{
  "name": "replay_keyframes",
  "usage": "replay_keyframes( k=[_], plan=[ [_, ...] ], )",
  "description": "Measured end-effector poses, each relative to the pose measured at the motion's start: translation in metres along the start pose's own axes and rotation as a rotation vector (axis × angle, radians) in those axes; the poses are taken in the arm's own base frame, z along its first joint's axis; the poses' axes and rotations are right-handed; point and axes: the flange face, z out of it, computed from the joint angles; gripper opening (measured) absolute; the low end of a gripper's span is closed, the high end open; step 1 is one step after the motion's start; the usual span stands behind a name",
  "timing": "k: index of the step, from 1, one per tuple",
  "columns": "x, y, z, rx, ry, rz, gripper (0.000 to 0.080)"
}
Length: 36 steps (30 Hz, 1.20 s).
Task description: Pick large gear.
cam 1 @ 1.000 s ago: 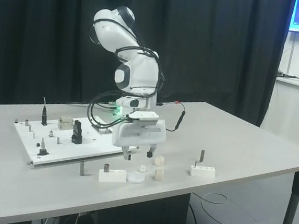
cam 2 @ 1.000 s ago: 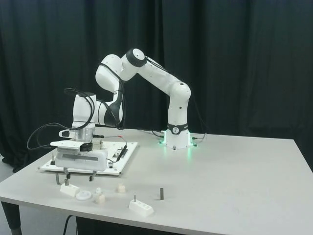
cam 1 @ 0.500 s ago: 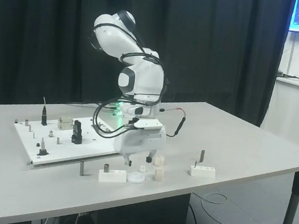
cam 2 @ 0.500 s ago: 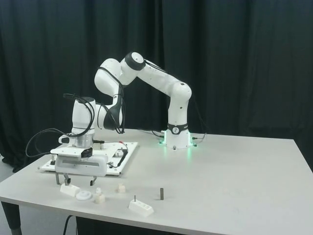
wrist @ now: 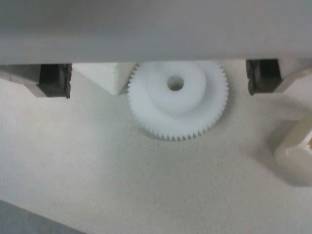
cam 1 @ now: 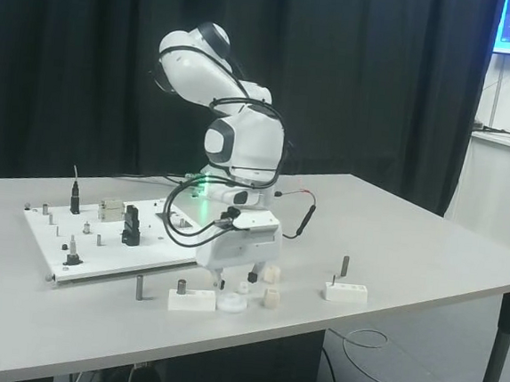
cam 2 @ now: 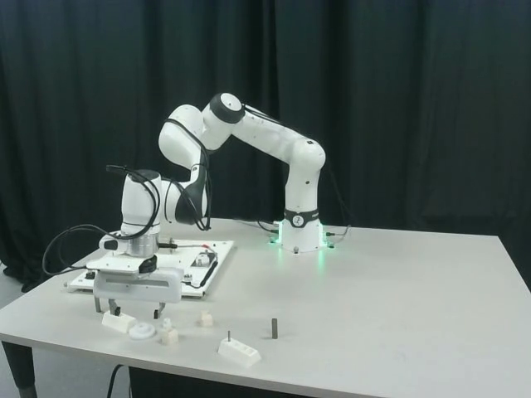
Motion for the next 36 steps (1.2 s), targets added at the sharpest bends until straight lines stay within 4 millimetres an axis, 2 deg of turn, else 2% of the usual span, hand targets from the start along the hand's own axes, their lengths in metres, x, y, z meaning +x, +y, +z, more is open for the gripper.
replay_keyframes(
  k=[36],
  plan=[
    [0.003, -0.008, 0.029, -0.042, -0.068, -0.134, 0.08]
  ],
)
